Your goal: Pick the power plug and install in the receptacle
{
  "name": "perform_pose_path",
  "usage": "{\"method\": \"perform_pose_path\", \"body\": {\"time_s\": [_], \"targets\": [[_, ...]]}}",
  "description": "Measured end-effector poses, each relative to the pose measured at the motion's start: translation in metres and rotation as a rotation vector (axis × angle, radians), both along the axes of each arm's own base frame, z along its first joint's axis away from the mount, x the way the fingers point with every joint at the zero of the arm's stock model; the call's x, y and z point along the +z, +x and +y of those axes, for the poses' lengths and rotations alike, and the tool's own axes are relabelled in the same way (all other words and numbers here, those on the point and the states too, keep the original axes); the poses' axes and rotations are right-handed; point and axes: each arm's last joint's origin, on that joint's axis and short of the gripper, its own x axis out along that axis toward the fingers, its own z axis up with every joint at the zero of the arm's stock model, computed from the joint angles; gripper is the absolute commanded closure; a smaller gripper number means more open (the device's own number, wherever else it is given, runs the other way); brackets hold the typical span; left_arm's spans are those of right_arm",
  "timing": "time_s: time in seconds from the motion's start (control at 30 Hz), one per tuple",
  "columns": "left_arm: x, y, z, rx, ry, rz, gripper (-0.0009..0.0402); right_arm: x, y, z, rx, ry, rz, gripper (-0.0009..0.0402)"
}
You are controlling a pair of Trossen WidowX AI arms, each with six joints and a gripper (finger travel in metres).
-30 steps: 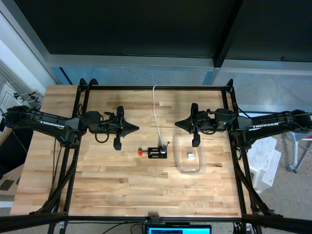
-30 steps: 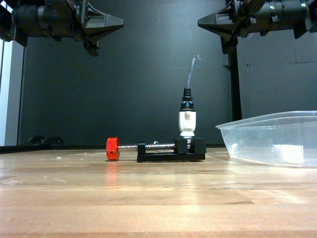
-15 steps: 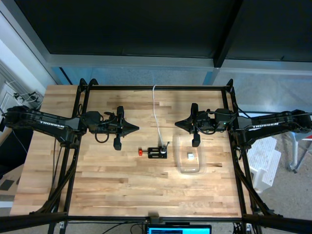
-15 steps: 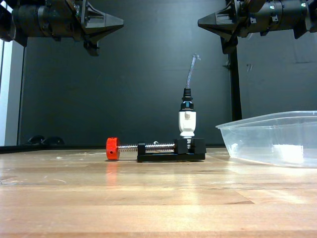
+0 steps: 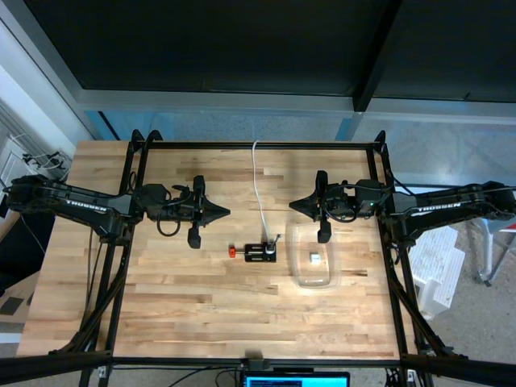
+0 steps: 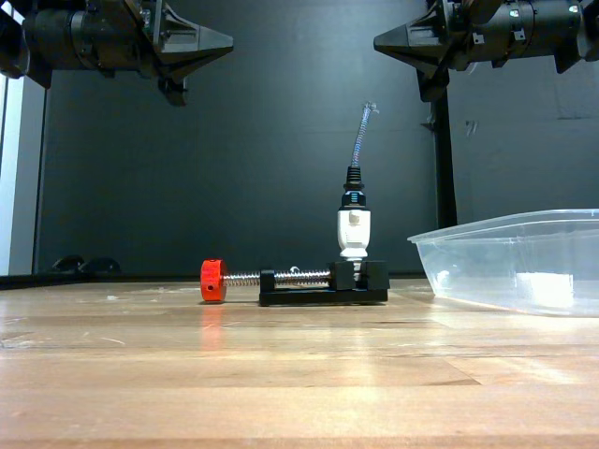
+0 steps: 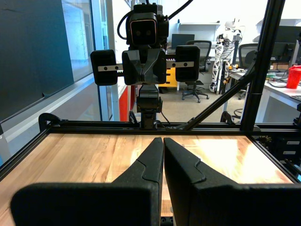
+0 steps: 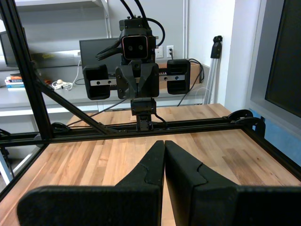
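Note:
The receptacle is a black block in the middle of the table, with a red knob and a white socket. The dark power plug with its thin grey stem stands upright on top of the white socket. My left gripper hangs shut, high and to the left of the block. Mirroring it, my right gripper is shut too, high and to the right. Neither one holds anything.
A clear plastic tray lies right of the receptacle with a small white cube inside. A white cord runs from the block to the table's far edge. A black frame borders the table.

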Motion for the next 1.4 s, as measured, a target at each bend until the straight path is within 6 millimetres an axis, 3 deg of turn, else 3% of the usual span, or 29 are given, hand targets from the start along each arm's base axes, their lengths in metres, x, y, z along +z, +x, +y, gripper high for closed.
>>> {"method": "perform_pose_path", "body": {"time_s": [1.4], "targets": [[0.0,0.0,0.0,0.0,0.0,0.0,0.0393,-0.0018,0.0,0.0,0.0,0.0,0.018,0.0393]]}}
